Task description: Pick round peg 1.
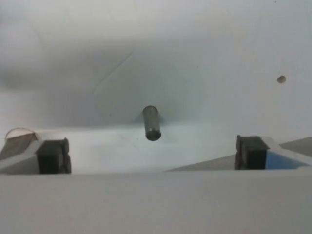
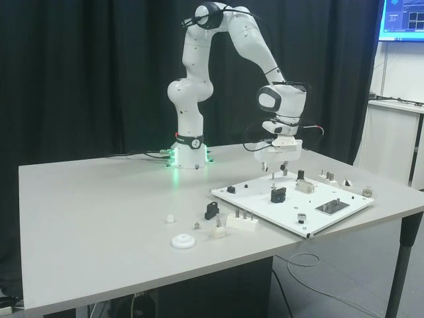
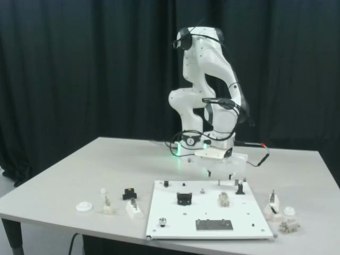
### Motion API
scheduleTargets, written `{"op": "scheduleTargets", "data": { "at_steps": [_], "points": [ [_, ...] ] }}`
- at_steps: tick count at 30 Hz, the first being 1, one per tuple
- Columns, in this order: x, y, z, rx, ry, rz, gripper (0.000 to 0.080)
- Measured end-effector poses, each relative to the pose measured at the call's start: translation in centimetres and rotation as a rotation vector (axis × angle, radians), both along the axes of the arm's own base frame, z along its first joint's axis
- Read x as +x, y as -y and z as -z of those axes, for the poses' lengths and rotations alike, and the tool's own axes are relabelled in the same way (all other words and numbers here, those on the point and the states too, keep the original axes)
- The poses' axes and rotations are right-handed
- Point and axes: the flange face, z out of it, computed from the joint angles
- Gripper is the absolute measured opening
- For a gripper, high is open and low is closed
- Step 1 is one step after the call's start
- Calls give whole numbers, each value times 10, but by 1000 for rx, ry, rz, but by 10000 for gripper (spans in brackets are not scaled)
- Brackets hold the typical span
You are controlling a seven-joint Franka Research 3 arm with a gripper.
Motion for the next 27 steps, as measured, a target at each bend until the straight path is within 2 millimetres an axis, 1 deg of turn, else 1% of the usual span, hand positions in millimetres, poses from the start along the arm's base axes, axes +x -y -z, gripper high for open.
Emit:
{"op": "scheduleTargets", "data": {
  "at_steps": [1, 2, 9, 10, 12, 27],
  "points": [
    [0, 0, -1, 1, 1, 0, 628],
    [0, 0, -2, 2, 3, 0, 757],
    [1, -1, -7, 5, 6, 0, 757],
    [1, -1, -7, 5, 6, 0, 789],
    [1, -1, -9, 5, 6, 0, 798],
    [2, -1, -13, 9, 11, 1, 800]
  ]
}}
